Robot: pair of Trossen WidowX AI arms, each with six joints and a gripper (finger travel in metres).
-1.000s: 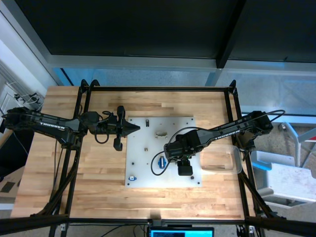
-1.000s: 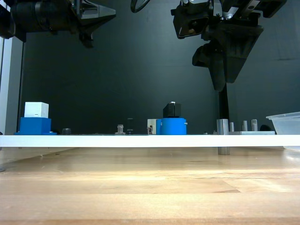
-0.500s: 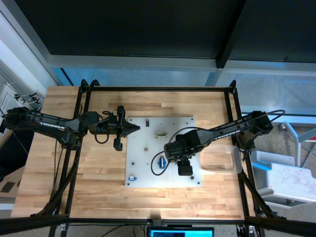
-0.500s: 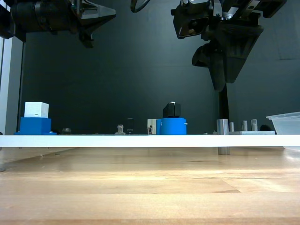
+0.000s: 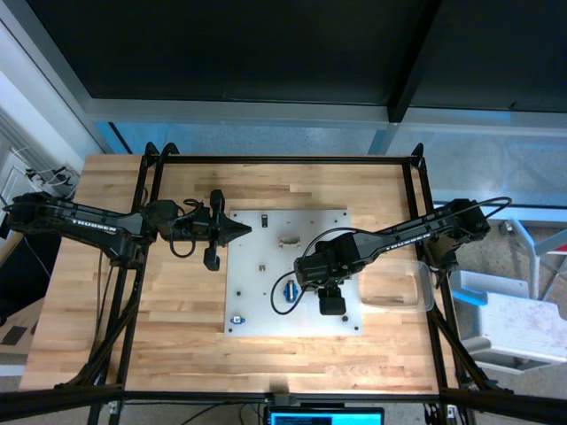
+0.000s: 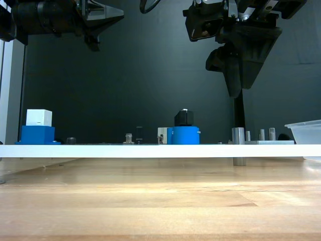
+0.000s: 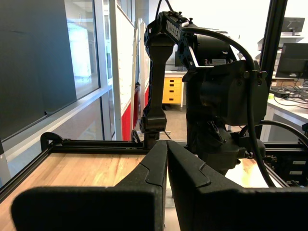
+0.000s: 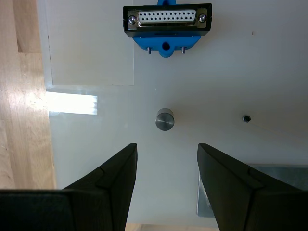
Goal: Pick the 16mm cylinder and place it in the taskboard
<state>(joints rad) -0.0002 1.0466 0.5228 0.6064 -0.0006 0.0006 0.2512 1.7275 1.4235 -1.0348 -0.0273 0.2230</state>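
Even overhead light washes the pale wooden tabletop (image 5: 133, 301). A glare stripe (image 8: 72, 103) flares on the flat white square plate (image 8: 192, 62) below the right gripper (image 8: 166, 149), its spread fingers (image 8: 115, 178) dark. The left gripper (image 6: 118, 14), up at the plate's left edge, is a silhouette on black.

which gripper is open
The right gripper, over the cylinder on the taskboard, stands wide open. The left gripper, above the board's left edge, is closed tight.
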